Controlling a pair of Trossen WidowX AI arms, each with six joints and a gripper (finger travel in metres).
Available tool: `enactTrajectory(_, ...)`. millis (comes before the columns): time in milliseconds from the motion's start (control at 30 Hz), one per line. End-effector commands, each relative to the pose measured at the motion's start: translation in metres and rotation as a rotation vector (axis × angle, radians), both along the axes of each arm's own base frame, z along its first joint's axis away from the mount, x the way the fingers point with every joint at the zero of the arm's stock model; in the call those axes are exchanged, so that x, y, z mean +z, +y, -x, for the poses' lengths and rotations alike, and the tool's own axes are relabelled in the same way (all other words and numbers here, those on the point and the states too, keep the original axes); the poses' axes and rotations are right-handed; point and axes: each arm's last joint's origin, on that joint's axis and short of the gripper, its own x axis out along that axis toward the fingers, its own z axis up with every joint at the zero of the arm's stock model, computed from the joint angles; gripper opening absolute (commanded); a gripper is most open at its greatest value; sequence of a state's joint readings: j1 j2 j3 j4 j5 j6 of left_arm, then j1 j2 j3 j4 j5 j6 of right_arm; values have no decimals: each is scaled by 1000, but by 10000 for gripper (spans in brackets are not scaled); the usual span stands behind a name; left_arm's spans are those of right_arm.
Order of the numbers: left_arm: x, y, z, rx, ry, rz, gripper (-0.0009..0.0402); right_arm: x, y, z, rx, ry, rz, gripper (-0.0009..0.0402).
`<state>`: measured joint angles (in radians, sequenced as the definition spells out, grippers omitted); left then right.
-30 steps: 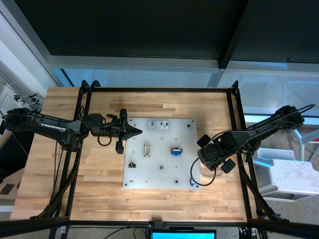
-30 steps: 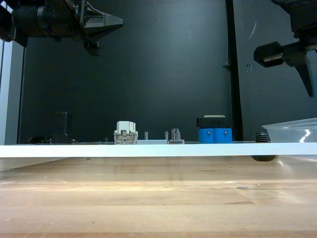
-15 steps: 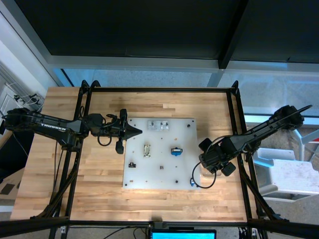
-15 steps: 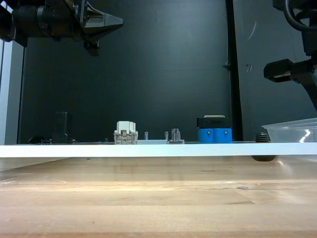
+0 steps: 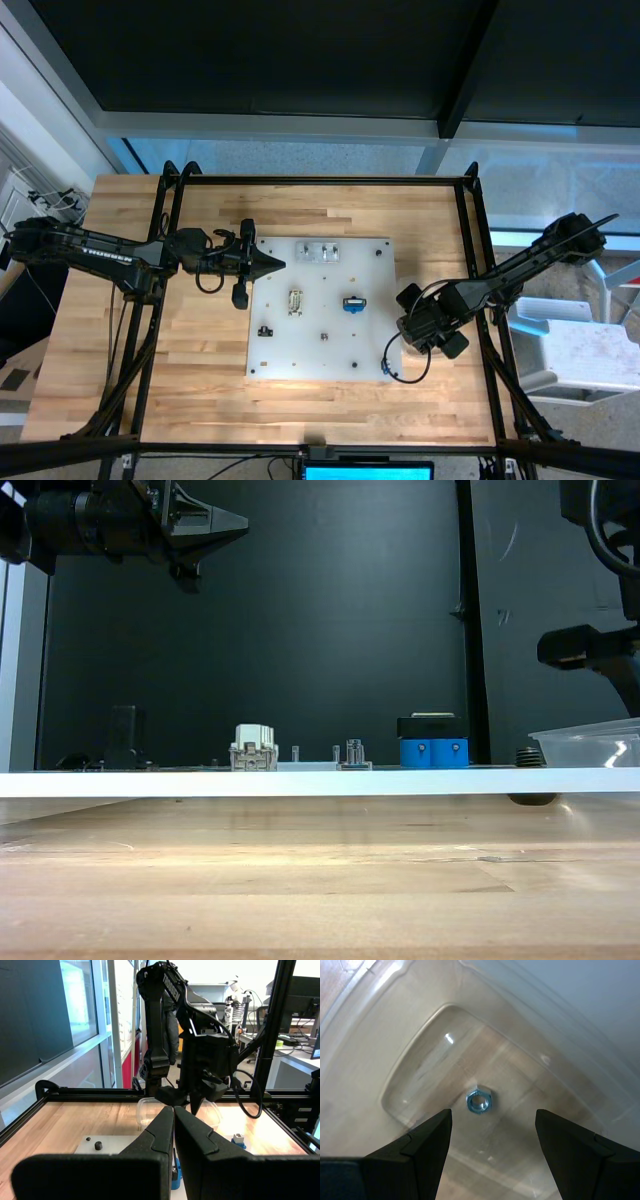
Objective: Pick the M12 fastener and fasten on the M12 threads
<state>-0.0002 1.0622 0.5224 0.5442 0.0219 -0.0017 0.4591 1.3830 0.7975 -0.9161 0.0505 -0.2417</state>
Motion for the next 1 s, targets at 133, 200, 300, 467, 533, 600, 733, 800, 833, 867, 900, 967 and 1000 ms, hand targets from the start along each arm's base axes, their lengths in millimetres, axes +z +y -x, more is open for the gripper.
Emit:
enactTrajectory(133, 0, 0, 0, 0, 0, 0, 0, -10, -2, 5, 3, 15, 7, 232)
enactTrajectory(200, 0, 0, 0, 0, 0, 0, 0, -10, -2, 5, 3, 11, 5, 232)
enactTrajectory(300, 0, 0, 0, 0, 0, 0, 0, -13, -1, 3, 5, 15, 7, 232)
enactTrajectory(467, 0, 0, 0, 0, 0, 0, 0, -17, 1, 0, 11, 11, 5, 232)
enactTrajectory(533, 0, 0, 0, 0, 0, 0, 0, -17, 1, 0, 33, 12, 7, 232)
enactTrajectory(600, 0, 0, 0, 0, 0, 0, 0, -18, 1, 1, 46, 15, 9, 232)
enactTrajectory(733, 0, 0, 0, 0, 0, 0, 0, -23, 1, 1, 56, 30, 17, 232)
enactTrajectory(800, 0, 0, 0, 0, 0, 0, 0, -25, 2, 0, 56, 30, 16, 232)
enactTrajectory(833, 0, 0, 0, 0, 0, 0, 0, -26, 3, -1, 61, 28, 15, 232)
enactTrajectory(867, 0, 0, 0, 0, 0, 0, 0, -27, 3, -1, 63, 24, 12, 232)
enactTrajectory(900, 0, 0, 0, 0, 0, 0, 0, -27, 3, -2, 63, 21, 3, 232)
enactTrajectory(967, 0, 0, 0, 0, 0, 0, 0, -29, 3, -2, 65, 19, -10, 232)
enactTrajectory(1000, 0, 0, 0, 0, 0, 0, 0, -30, 3, -1, 64, 24, -8, 232)
